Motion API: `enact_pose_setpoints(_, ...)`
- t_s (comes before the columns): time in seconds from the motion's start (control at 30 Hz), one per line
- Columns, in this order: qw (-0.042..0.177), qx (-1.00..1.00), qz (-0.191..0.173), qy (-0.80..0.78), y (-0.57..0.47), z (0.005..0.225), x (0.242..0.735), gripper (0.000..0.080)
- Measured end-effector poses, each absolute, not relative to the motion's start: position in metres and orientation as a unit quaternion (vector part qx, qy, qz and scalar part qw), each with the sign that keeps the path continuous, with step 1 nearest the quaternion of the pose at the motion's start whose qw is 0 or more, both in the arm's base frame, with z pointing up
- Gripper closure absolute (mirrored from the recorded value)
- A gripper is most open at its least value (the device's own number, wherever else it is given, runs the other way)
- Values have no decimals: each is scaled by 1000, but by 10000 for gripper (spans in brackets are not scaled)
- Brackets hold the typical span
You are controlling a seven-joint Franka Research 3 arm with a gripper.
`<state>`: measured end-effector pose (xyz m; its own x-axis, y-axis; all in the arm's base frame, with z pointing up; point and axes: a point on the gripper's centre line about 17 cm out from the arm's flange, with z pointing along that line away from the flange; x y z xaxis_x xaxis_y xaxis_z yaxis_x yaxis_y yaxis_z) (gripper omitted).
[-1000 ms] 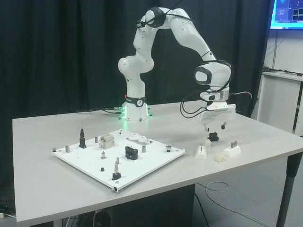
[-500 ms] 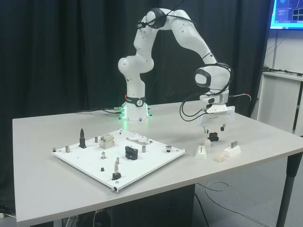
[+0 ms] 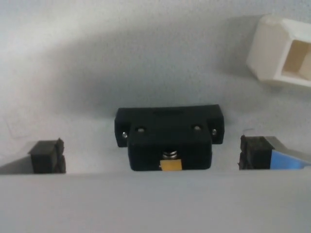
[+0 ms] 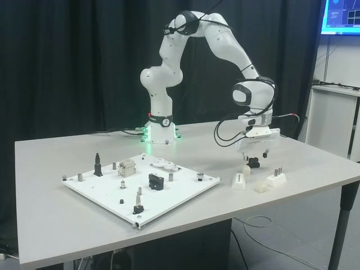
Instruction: Pick D-SUB.
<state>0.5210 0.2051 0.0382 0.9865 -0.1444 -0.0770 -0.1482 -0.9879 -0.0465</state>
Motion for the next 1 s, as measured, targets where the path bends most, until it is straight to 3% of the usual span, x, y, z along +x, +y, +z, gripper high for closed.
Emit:
enact_pose_setpoints(0.87,26,-993,45,108,192,25,523,3)
enact_pose_setpoints(0.9,27,-992,46,111,191,25,523,104)
enact_pose_setpoints(1.0,27,-992,47,115,189,24,523,104)
